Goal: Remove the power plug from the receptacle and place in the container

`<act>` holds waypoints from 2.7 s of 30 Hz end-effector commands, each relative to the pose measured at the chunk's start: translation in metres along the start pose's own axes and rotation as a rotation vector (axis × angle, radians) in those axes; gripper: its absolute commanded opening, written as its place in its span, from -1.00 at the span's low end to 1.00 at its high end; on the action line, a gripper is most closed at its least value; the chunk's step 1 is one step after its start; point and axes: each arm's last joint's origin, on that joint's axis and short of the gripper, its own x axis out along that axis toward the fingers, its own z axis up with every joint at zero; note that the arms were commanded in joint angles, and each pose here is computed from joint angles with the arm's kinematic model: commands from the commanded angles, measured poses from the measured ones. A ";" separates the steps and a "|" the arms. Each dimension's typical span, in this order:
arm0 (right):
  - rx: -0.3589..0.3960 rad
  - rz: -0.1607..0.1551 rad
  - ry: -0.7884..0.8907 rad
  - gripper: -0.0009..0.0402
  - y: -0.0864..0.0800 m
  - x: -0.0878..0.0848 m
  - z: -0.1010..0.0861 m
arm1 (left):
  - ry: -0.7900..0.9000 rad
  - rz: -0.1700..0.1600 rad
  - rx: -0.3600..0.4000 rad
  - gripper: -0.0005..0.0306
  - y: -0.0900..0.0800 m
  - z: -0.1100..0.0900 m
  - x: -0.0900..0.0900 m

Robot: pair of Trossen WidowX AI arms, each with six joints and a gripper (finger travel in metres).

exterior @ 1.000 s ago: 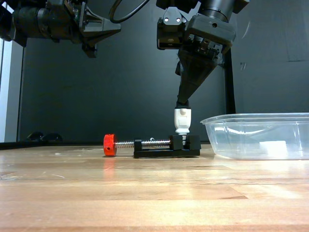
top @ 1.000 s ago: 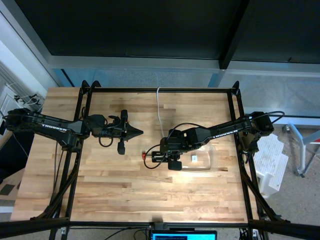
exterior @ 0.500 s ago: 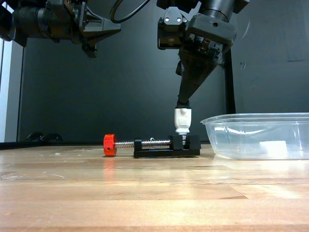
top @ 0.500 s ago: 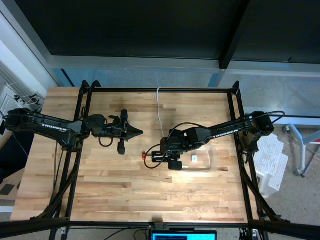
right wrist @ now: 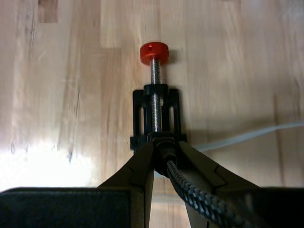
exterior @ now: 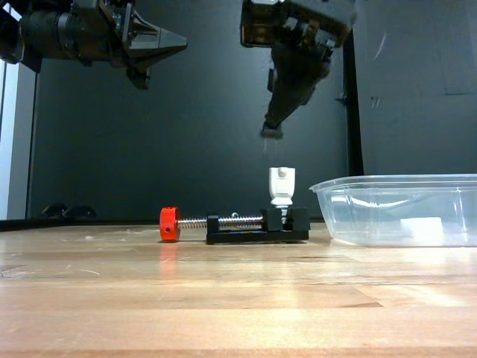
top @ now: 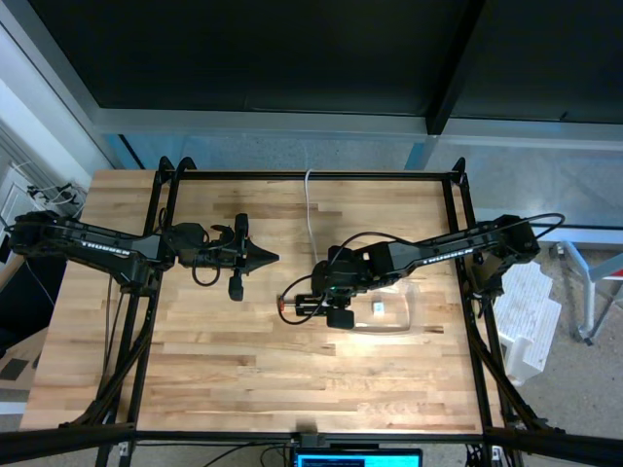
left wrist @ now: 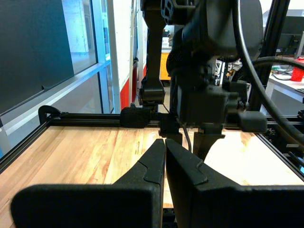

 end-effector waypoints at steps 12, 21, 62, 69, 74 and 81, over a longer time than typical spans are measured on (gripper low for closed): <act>0.003 0.002 0.024 -0.96 -0.001 -0.013 -0.007 | 0.000 0.000 0.000 -0.96 0.000 0.000 0.000; 0.026 0.016 0.016 -0.96 0.006 -0.027 -0.023 | -0.001 0.000 0.000 -0.96 0.000 0.000 0.000; 0.135 0.032 0.102 -0.61 0.010 -0.039 -0.141 | 0.001 0.000 0.000 -0.97 0.000 0.000 0.000; 0.132 0.032 0.104 -0.34 0.010 -0.039 -0.142 | 0.001 0.000 0.000 -0.97 0.000 0.000 0.000; 0.136 0.032 0.105 -0.25 0.010 -0.039 -0.142 | 0.000 0.000 0.000 -0.97 0.000 0.000 0.000; 0.136 0.032 0.105 -0.24 0.010 -0.039 -0.142 | 0.001 0.000 0.000 -0.96 0.000 0.000 0.000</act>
